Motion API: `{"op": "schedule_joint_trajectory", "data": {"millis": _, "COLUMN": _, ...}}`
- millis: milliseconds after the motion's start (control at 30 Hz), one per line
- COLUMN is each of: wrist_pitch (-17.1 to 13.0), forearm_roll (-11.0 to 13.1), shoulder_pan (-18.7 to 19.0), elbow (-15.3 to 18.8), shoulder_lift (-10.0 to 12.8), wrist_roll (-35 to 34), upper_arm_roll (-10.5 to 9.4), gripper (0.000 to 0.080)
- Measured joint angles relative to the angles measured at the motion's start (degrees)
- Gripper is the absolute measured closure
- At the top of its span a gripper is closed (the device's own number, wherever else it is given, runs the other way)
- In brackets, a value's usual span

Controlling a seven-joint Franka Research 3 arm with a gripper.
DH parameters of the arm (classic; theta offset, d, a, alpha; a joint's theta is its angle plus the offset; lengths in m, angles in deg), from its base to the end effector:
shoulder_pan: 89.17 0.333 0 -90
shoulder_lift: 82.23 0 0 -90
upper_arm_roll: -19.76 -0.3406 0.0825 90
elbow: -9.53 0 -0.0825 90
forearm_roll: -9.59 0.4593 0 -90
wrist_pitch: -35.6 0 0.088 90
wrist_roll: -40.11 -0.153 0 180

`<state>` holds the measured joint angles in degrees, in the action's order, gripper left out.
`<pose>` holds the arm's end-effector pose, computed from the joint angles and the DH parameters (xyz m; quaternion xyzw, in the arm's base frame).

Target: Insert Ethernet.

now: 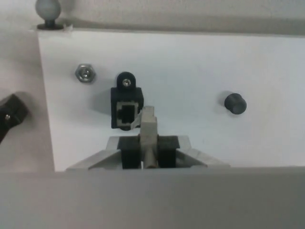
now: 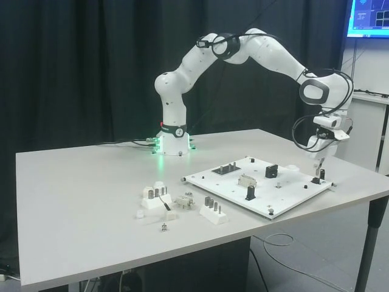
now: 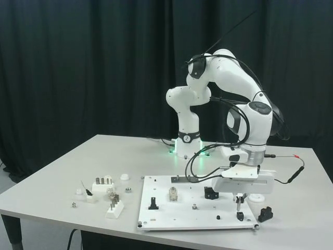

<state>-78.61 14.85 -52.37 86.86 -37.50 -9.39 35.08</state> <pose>0.7280 0.3334 0.1949 0.9699 -0.2309 -0.0131 0.0766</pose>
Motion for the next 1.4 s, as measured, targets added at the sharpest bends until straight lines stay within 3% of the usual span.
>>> {"op": "schedule_joint_trajectory", "data": {"millis": 1400, "wrist_pitch": 1.4, "forearm_roll": 2.0, "shoulder_pan": -0.1, "elbow": -1.5, "shoulder_lift": 1.7, "wrist_roll": 0.0, "upper_arm_roll": -0.41, "gripper": 0.0732}}
